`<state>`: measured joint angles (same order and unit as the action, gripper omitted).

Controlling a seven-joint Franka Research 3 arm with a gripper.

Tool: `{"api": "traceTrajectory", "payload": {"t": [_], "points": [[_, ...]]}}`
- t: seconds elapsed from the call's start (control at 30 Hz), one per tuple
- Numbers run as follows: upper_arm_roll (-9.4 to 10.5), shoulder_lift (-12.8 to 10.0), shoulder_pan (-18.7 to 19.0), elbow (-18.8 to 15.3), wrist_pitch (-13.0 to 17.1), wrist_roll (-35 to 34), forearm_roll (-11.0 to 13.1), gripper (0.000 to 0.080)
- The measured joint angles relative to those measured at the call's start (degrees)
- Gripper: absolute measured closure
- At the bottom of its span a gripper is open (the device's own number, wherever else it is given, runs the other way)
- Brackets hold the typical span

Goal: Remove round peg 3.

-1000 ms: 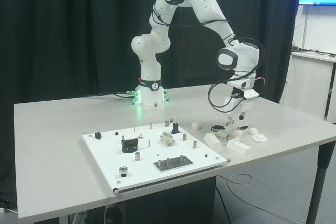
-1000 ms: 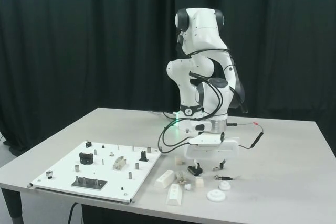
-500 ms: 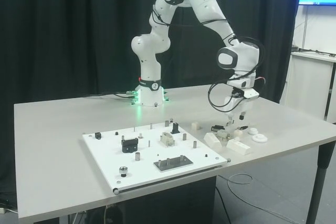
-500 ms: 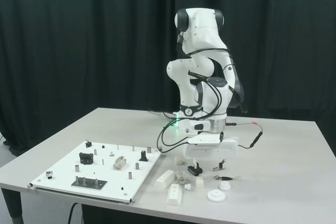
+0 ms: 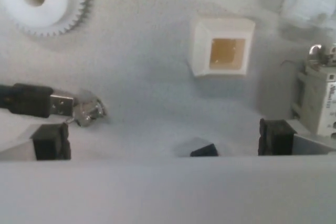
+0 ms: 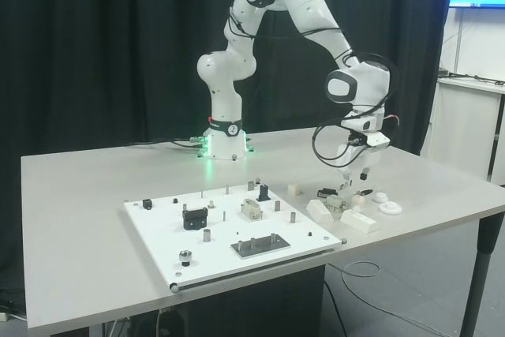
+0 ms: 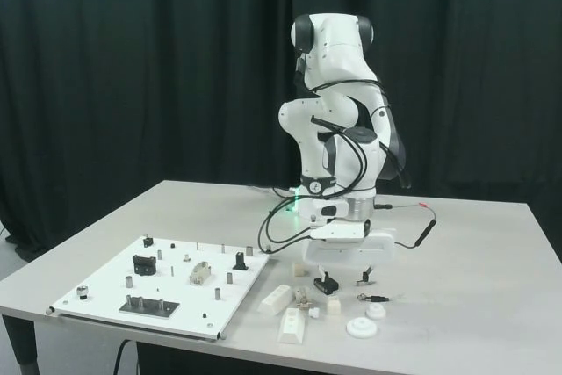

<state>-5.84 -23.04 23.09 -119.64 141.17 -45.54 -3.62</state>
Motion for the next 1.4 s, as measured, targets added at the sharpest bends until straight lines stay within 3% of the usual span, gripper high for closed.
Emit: {"api": "traceTrajectory", "payload": {"t": [1.4], "points": [[0.0,0.0,-3.4,1.63,-0.08,2.8,-0.17,0.0003]]}}
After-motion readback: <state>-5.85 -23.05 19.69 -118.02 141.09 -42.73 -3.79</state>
